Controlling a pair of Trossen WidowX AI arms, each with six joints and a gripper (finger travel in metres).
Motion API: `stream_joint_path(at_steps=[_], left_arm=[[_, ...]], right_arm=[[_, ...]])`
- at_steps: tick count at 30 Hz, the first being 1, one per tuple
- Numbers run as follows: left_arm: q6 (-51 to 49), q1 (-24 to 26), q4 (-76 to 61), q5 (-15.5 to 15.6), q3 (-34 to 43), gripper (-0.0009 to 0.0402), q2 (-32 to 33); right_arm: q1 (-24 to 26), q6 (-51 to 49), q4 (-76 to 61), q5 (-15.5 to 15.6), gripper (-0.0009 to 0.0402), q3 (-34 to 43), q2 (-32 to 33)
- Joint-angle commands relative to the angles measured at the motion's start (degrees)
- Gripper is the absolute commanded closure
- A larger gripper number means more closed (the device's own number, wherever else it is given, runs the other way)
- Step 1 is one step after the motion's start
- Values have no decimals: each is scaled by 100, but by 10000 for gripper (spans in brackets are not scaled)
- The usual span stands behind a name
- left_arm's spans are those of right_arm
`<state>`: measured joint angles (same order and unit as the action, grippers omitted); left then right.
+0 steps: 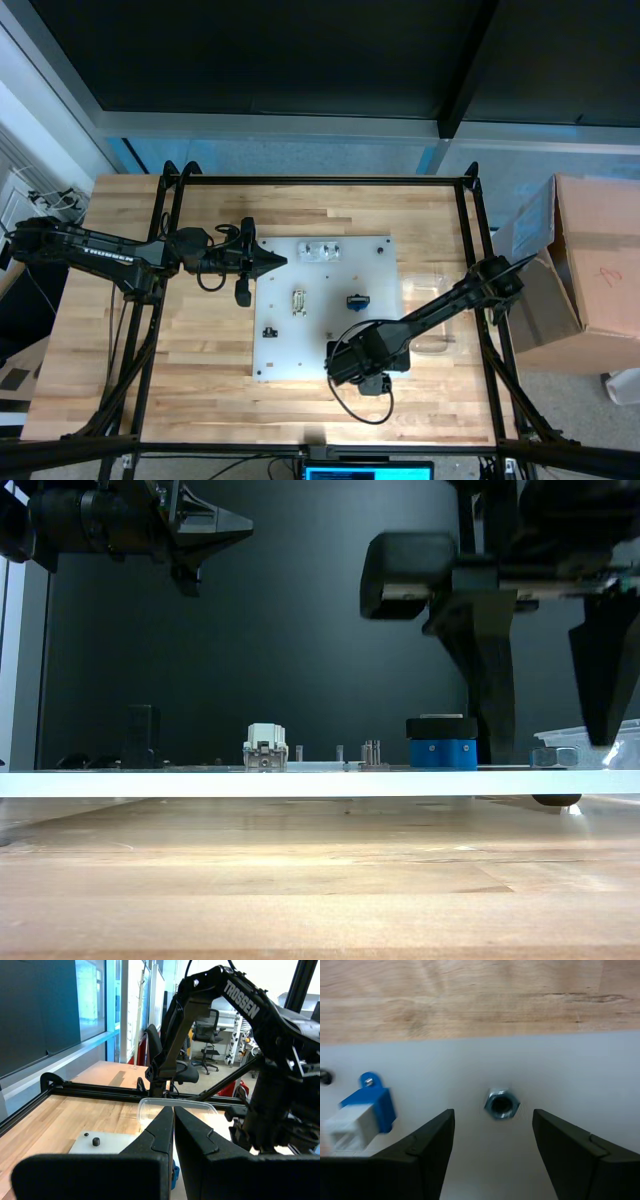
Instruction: Unfasten the M12 nut and place it in the container
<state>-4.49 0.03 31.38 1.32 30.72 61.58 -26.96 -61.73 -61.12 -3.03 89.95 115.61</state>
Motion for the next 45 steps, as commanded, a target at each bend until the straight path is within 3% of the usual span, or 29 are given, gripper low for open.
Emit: stream_joint_path(at_steps=[1, 9, 16, 18, 22, 26, 45], left_arm=[[2, -2, 0, 0, 0, 393, 2], [2, -2, 0, 0, 0, 393, 2], [2, -2, 0, 0, 0, 393, 2], [2, -2, 0, 0, 0, 393, 2], [2, -2, 0, 0, 0, 393, 2], [2, -2, 0, 0, 0, 393, 2], [2, -2, 0, 0, 0, 393, 2]], right_arm=[[-4, 682, -120, -94, 176, 9, -201], [4, 5558, -210, 48, 263, 7, -564], [-9, 8297, -221, 575, 400, 7, -636], [-35, 8673, -146, 605, 385, 4, -636], [-46, 9049, 354, 627, 394, -155, -645], [-57, 9117, 540, 872, 393, -483, -643], [-57, 9160, 1449, 839, 394, -1182, -525]])
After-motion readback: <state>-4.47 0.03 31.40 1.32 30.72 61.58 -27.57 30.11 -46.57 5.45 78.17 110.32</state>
